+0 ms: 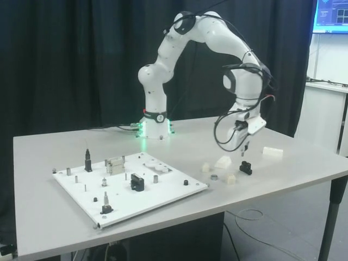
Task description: Place square peg 2.
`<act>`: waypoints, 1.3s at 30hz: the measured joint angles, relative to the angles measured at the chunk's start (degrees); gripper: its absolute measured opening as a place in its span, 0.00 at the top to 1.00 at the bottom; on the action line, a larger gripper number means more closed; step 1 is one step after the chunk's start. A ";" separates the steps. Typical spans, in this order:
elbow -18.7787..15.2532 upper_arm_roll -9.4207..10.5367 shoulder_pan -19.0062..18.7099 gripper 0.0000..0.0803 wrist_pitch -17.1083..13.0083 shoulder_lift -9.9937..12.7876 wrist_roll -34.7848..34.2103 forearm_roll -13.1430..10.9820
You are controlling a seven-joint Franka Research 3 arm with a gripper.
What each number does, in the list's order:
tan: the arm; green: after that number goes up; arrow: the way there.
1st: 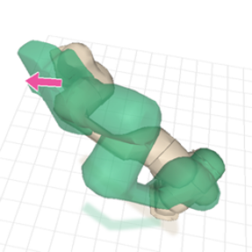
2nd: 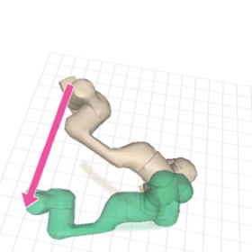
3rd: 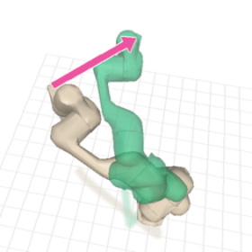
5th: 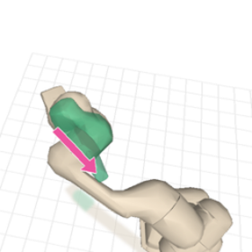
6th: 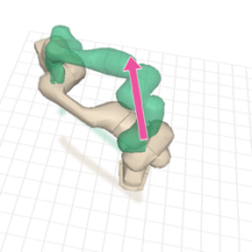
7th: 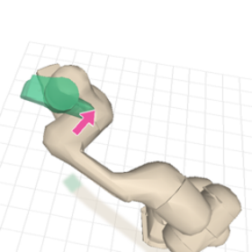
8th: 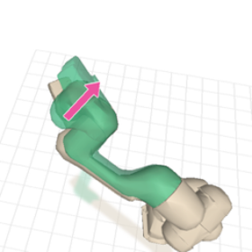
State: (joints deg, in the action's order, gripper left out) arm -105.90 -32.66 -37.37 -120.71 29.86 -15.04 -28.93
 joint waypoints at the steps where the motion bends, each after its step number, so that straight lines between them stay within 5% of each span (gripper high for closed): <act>1: -0.24 0.01 -0.60 0.92 -0.30 -0.25 -0.63 0.31; 17: -5.10 0.74 -8.28 0.92 -10.13 -0.93 -6.16 1.37; 29: -9.07 4.26 -9.16 0.92 -19.26 -0.69 -7.78 1.36; 39: -10.80 5.24 -9.65 0.92 -23.02 -0.50 -8.10 1.36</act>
State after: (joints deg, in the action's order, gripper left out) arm -116.70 -27.42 -47.03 -143.73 29.36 -23.15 -27.56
